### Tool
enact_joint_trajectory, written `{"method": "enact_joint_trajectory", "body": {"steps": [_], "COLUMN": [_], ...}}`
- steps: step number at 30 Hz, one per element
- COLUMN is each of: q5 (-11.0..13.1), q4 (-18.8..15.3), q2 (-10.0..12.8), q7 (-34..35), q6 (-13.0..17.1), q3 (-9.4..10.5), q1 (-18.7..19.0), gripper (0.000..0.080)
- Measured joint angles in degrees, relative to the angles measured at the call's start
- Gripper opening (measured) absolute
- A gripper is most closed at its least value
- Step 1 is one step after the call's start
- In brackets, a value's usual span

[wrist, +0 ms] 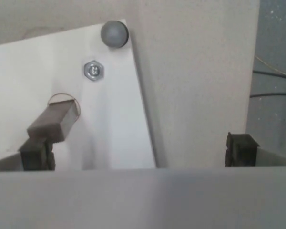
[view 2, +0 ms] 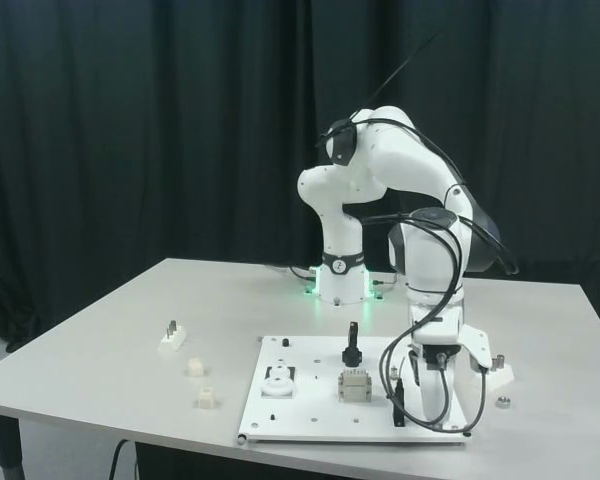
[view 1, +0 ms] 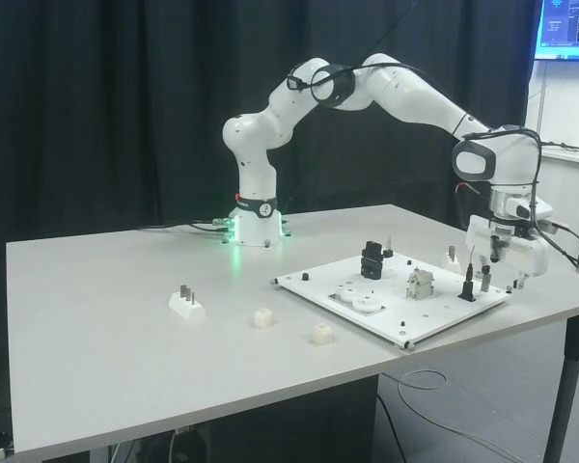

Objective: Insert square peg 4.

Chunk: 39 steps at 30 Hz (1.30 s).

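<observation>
The claw [wrist: 139, 151] is seen spread wide in the wrist view, one black fingertip [wrist: 37, 153] on each side and nothing gripped between them. The square peg [wrist: 54, 122] is found just beside one fingertip, its far end resting at a round hole in the white board [wrist: 115, 129]; whether it is touched by that finger cannot be told. It looks seated only partly, so the insertion is judged unfinished.

From here the peg could be knocked askew or tipped out of the hole if the claw were shifted sideways, since the fingertip sits so near it. Jamming could also be caused if the peg were pressed while its square corners are not lined up with the opening.

The hole, a hex nut [wrist: 93, 70] and a grey knob [wrist: 114, 34] beyond the fingertips are shown only by the wrist view. Only the room views show the claw low over the board's edge farthest from the arm's base, the other fixtures on the board, and three small white blocks [view 1: 187, 304] well apart on the grey table [view 1: 96, 328].
</observation>
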Motion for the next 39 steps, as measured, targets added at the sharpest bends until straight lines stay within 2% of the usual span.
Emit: {"method": "enact_joint_trajectory", "body": {"steps": [31,39], "q5": [-1.48,-1.48], "q4": [0.02,1.29], "q2": [1.46,1.36], "q7": [0.11,0.8], "q6": [-0.83,-3.48], "q3": [-0.14,-0.17], "q1": [1.71,1.77], "gripper": [0.08,0.08]}}
